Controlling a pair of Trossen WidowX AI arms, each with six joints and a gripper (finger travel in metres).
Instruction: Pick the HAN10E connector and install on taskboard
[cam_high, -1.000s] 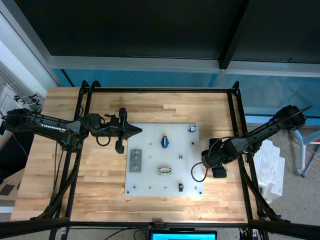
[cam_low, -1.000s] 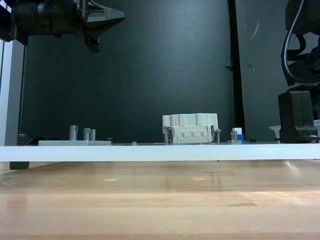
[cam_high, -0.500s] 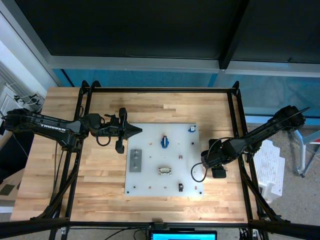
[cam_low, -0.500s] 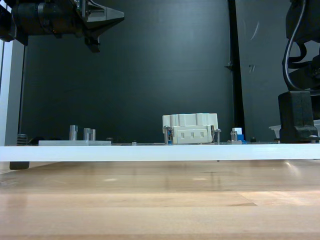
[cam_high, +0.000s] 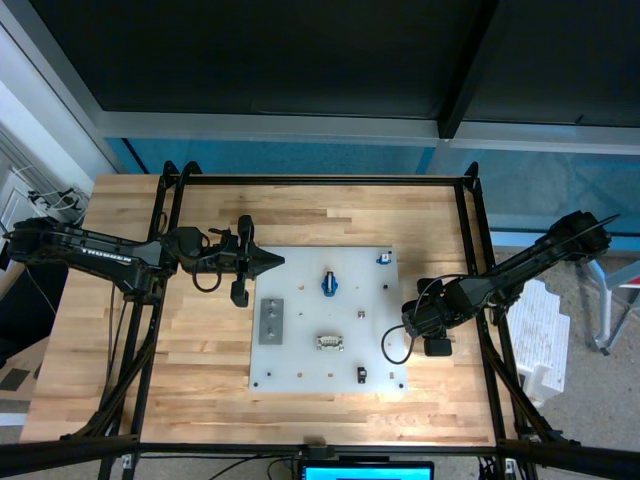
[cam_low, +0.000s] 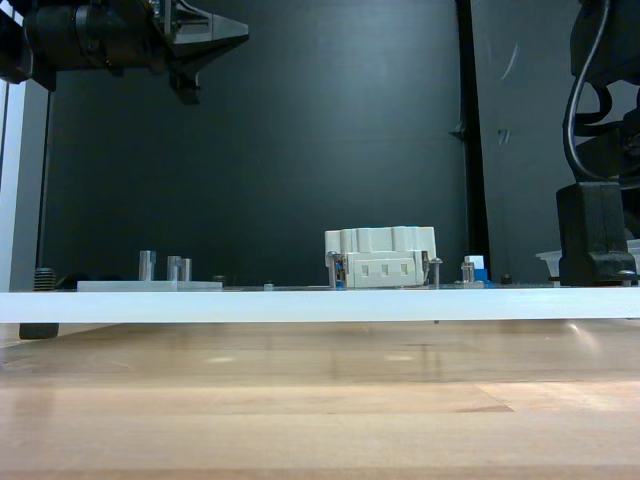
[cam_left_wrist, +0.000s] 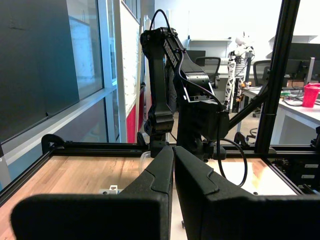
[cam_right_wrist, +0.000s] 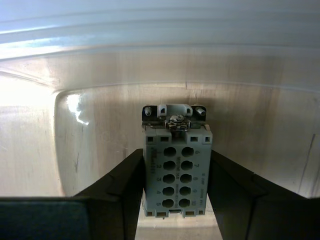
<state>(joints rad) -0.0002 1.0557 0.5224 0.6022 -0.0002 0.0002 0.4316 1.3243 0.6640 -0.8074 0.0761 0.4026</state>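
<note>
pick step: the right gripper (cam_right_wrist: 176, 152), down in a clear tray (cam_right_wrist: 90, 150) beside the taskboard (cam_high: 300, 362), clamps the han10e connector (cam_right_wrist: 176, 175) by its sides, so a clean lift toward the board seems next; the left gripper (cam_high: 272, 261) hovers closed by the board's left edge.

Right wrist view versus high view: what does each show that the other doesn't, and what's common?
Only the right wrist view: the HAN10E connector, clamped in the right gripper, numbered contact holes facing the camera. Only the high view: the taskboard, a beige fitting mounted on it, and the left gripper, shut, above the board's far left corner. Both: the right gripper, just off the taskboard's right edge.
</note>
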